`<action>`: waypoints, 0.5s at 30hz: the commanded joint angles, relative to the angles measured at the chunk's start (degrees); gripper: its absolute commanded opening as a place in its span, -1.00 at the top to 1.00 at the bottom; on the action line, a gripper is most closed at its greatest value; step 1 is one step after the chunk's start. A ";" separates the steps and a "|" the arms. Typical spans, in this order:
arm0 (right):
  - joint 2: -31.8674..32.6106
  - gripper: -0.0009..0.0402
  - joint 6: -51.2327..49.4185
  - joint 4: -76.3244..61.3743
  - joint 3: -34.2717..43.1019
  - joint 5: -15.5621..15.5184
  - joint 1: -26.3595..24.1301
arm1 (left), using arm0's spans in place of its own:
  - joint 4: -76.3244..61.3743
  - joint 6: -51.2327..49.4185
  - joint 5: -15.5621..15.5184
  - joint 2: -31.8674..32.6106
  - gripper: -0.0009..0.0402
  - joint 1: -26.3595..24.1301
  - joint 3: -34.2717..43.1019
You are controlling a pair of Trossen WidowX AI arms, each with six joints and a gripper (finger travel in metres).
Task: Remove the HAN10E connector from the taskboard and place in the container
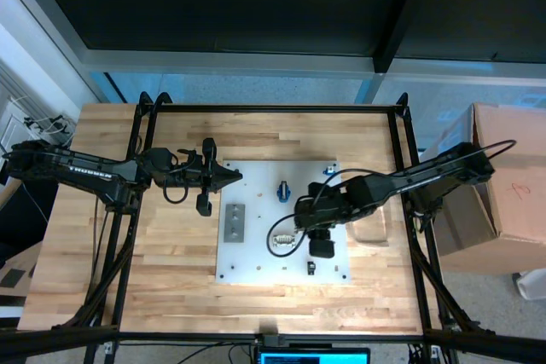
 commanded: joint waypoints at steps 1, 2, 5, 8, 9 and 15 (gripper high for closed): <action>-3.63 0.89 2.08 0.22 -3.91 0.42 0.00 | 0.02 0.02 0.00 0.00 0.96 0.02 0.00; -4.85 0.89 2.82 0.26 -5.14 0.81 0.00 | 0.02 0.02 0.00 0.00 0.96 0.02 0.00; -8.61 0.89 5.22 0.20 -8.70 1.64 0.02 | 0.02 0.02 0.00 0.00 0.96 0.02 0.00; -12.28 0.89 6.97 0.15 -12.17 1.88 0.02 | 0.02 0.02 0.00 -0.02 0.96 0.02 0.00; -13.49 0.89 7.39 0.20 -13.22 1.97 0.02 | 0.02 0.02 0.02 0.00 0.96 0.02 0.00; -19.65 0.89 9.46 0.22 -18.51 3.06 0.11 | 0.02 0.02 0.00 0.00 0.96 0.02 0.00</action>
